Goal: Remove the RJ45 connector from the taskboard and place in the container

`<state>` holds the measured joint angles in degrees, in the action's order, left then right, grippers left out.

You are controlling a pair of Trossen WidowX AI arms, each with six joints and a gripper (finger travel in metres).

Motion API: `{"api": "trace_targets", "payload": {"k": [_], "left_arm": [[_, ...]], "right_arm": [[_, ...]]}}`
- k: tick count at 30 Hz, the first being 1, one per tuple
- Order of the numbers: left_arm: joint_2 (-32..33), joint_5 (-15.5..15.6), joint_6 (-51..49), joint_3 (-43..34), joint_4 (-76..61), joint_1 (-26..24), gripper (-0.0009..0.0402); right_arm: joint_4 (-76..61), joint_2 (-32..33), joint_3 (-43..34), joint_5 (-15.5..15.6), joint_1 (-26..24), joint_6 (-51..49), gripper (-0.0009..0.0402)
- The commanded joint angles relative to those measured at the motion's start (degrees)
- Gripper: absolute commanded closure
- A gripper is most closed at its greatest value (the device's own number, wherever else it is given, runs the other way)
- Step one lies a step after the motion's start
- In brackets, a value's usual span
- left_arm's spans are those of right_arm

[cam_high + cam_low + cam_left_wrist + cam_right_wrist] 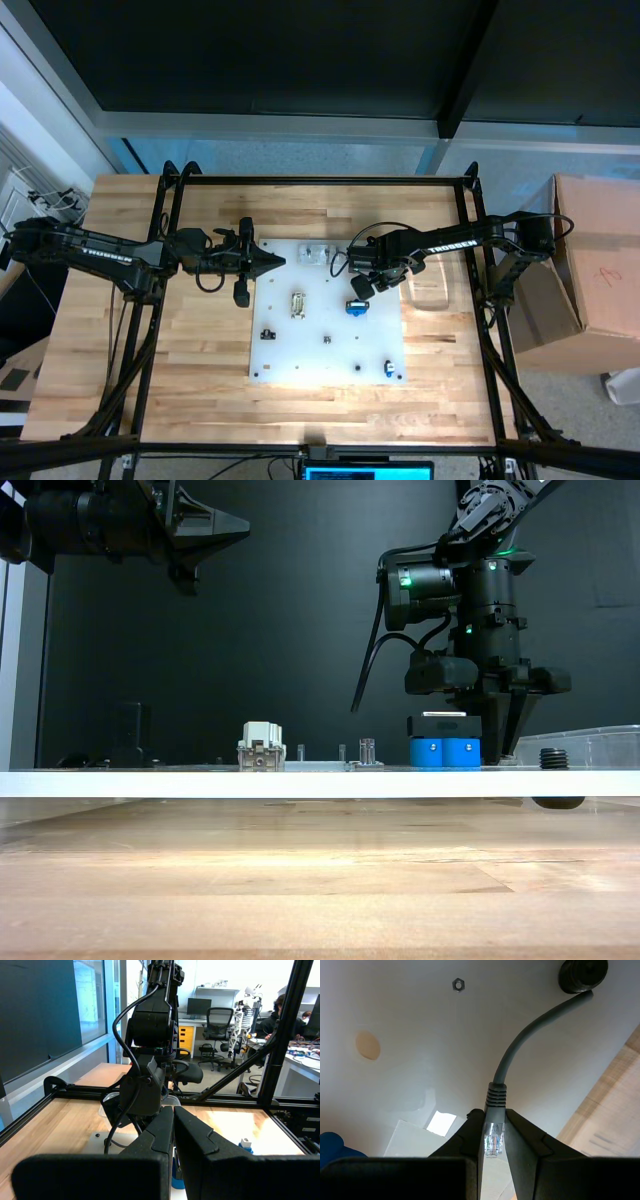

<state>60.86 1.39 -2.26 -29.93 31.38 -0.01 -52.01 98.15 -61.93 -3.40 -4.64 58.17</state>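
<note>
The RJ45 connector (pixel 493 1139), a clear plug on a grey cable (pixel 530 1030), sits pinched between my right gripper's fingers (pixel 470 1130), held just over the white taskboard (pixel 410 1075). I cannot tell whether it is clear of its seat. The cable runs to a black grommet (pixel 582 972). My right gripper (pixel 362 284) points down beside a blue block (pixel 356 307) near the board's right side. The clear container (pixel 430 282) lies just right of the board. My left gripper (pixel 272 262) hovers shut and empty at the board's (pixel 300 350) left edge, raised well above it (pixel 235 525).
A grey socket block (pixel 298 303) and small fittings stand on the board. A black knob (pixel 554 757) sits near the container (pixel 600 742). Black frame rails (pixel 160 300) border the wooden table. A cardboard box (pixel 595 260) stands off the right side.
</note>
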Motion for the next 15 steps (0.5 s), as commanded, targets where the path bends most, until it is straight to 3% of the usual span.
{"api": "trace_targets", "payload": {"k": [1, 15], "left_arm": [[0.00, -0.02, 0.00, -0.02, 0.02, 0.02, 0.0393], [0.00, -0.02, 0.02, -0.02, 0.02, 0.00, 0.0393]], "right_arm": [[0.42, -0.61, -0.04, 0.09, 0.02, -0.11, 0.0387], [-2.86, -8.20, -1.31, -0.02, 0.24, -0.15, 0.0393]]}}
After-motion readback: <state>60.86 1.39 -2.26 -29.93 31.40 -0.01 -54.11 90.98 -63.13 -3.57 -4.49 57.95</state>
